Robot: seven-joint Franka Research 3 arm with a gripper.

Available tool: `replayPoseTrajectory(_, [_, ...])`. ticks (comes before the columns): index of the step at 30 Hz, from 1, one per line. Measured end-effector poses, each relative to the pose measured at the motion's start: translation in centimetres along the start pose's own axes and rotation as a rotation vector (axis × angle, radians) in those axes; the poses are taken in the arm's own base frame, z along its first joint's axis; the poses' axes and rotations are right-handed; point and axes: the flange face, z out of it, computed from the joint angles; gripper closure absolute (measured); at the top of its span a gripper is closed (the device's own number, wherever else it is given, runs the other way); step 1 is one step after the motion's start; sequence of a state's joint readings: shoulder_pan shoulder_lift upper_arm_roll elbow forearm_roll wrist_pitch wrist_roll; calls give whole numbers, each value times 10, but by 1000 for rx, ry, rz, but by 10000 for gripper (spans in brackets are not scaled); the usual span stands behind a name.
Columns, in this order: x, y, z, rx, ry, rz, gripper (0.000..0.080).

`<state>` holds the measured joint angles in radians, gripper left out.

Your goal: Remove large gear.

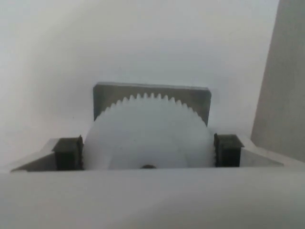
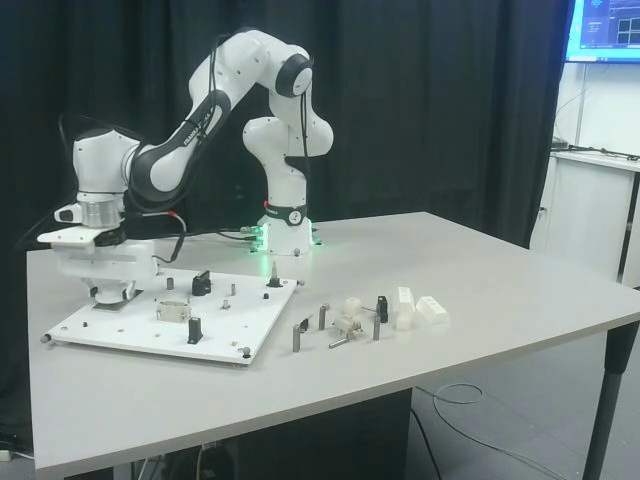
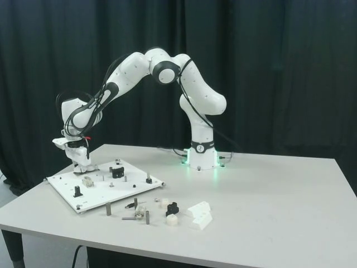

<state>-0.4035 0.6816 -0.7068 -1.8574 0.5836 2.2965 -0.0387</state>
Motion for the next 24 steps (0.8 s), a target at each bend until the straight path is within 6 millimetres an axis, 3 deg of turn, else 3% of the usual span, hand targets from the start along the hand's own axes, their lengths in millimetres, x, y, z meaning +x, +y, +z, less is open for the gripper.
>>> replayPoseTrajectory(10, [4, 2, -20, 25, 19, 112, 207])
replayPoseTrajectory(24, [5, 8, -54, 69, 19, 123, 207])
